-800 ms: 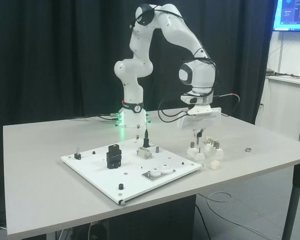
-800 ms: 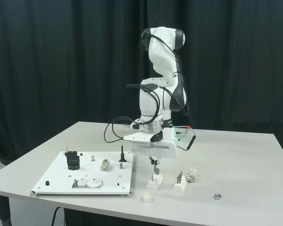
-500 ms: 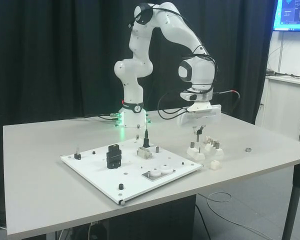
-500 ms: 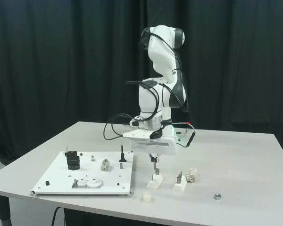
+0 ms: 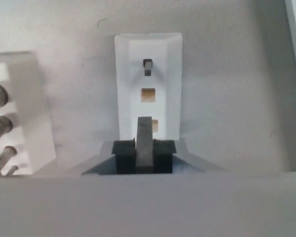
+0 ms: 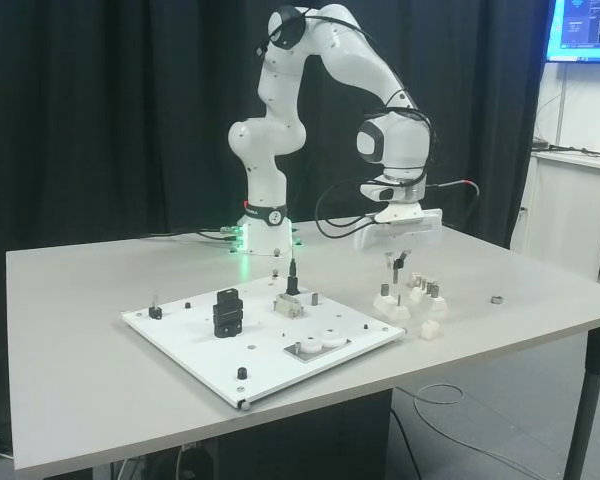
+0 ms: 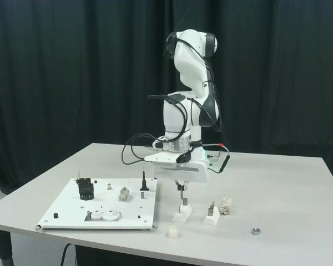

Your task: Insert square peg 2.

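**Materials and finishes on the bench**

The arm (image 6: 325, 60) wears smooth, glossy white plastic shells. The table (image 6: 80, 300) looks matt grey, faintly speckled in the wrist view. The square peg (image 5: 144, 143) looks like dull grey metal, pinched between black, matt finger pads (image 5: 123, 155) (rubber or plastic, cannot tell which). The peg holder (image 5: 148, 84) is matt white plastic. The white board (image 7: 66, 213) looks smooth and faintly shiny. The backdrop curtain (image 7: 72, 72) is black cloth.

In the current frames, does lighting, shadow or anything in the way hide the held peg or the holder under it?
Wrist view: the square peg in the gripper is dark but distinct over the evenly lit white holder; the wrist's own body blocks the foreground. First room view: green glow at the arm base, a bright screen in the corner. Second room view: black curtain, soft table shadows.
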Controlling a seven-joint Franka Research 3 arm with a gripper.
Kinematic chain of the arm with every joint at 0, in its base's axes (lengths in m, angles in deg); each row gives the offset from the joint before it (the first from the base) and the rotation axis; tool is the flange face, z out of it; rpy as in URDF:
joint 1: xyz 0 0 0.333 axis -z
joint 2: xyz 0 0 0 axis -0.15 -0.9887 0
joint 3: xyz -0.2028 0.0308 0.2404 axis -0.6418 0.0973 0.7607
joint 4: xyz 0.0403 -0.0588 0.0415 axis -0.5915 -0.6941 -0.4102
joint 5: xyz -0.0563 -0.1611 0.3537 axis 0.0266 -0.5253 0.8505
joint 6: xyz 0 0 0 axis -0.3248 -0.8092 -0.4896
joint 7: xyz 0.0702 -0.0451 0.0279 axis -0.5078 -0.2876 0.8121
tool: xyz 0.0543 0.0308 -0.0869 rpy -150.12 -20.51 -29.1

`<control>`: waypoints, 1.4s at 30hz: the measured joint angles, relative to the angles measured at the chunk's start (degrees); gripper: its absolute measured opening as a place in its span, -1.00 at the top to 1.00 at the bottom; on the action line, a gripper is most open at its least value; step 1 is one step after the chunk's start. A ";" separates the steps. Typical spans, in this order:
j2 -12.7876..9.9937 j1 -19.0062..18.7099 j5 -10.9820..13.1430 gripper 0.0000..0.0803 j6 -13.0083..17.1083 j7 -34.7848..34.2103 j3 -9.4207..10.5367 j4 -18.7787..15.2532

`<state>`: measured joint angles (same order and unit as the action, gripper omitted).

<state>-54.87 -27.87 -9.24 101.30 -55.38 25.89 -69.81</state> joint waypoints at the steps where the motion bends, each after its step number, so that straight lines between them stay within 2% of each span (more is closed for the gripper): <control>1: 0.00 0.00 -0.08 0.82 0.00 0.01 0.00 0.00; 15: 0.04 0.00 -1.24 0.82 0.18 0.78 -0.04 0.08; 23: 0.08 0.00 -2.95 0.82 0.22 2.03 -0.85 0.51; 33: 0.19 0.10 -6.24 0.82 -0.22 4.08 -3.97 2.12; 42: 0.33 0.60 -10.33 0.82 -3.91 6.57 -7.68 5.21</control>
<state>-54.53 -27.27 -19.57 97.39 -48.81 18.21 -64.61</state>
